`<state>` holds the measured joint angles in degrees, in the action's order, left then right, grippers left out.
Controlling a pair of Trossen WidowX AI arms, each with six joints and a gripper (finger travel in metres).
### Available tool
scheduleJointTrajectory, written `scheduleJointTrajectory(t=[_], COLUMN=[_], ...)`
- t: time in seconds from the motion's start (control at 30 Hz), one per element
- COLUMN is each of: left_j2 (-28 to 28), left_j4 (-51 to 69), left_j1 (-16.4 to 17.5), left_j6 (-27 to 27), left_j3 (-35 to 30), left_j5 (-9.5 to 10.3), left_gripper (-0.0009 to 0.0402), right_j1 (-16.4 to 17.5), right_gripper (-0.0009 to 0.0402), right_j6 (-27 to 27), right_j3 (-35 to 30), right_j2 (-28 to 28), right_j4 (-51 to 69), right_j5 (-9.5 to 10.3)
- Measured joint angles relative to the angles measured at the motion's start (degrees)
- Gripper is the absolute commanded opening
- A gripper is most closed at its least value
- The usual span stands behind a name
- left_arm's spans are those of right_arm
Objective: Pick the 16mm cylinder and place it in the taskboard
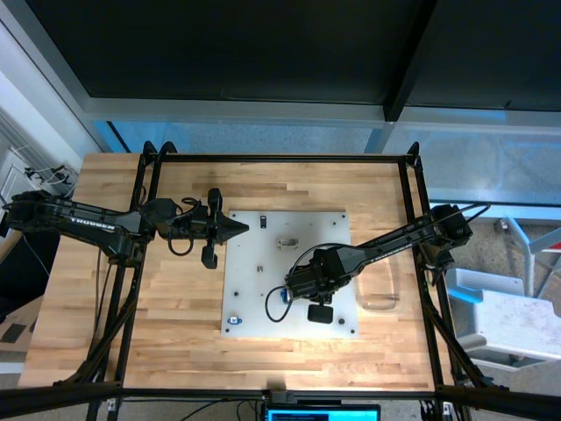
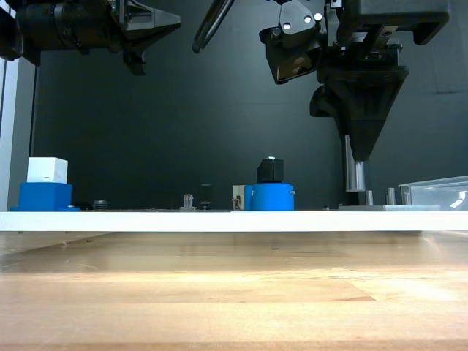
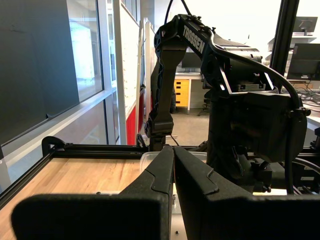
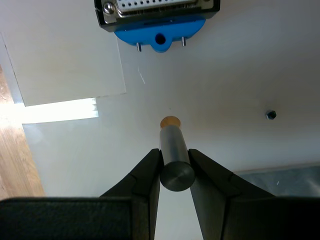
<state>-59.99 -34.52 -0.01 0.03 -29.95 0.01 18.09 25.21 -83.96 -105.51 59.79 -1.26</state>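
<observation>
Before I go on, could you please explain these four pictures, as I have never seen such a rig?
Two black robot arms reach over a wooden table. One picture looks down from above, one looks level along the table, and one camera rides on each arm. A flat white square plate lies on the table, a clear plastic tray beside it. The right claw, over the plate, grips a grey metal cylinder upright. The left claw hovers shut, empty, at the plate's left edge.

Left tool [image 2: 170,26] high, bare taskboard [image 1: 263,294] beneath right tool [image 2: 361,151], connector [image 4: 157,17] ahead
</observation>
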Motion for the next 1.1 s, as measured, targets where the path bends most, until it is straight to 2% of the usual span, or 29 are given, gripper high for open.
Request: scheduleJointTrajectory(t=[1.1], left_j2=[0.0], left_j4=[-0.02], left_j1=[0.0], left_j6=[0.0], left_j3=[0.0], left_j5=[0.02], left_gripper=[0.0], right_j1=[0.31], right_gripper=[0.0023], right_j6=[0.07], right_j3=[-0.02], right_j2=[-1.88], right_j4=[-0.94], right_j5=[-0.22])
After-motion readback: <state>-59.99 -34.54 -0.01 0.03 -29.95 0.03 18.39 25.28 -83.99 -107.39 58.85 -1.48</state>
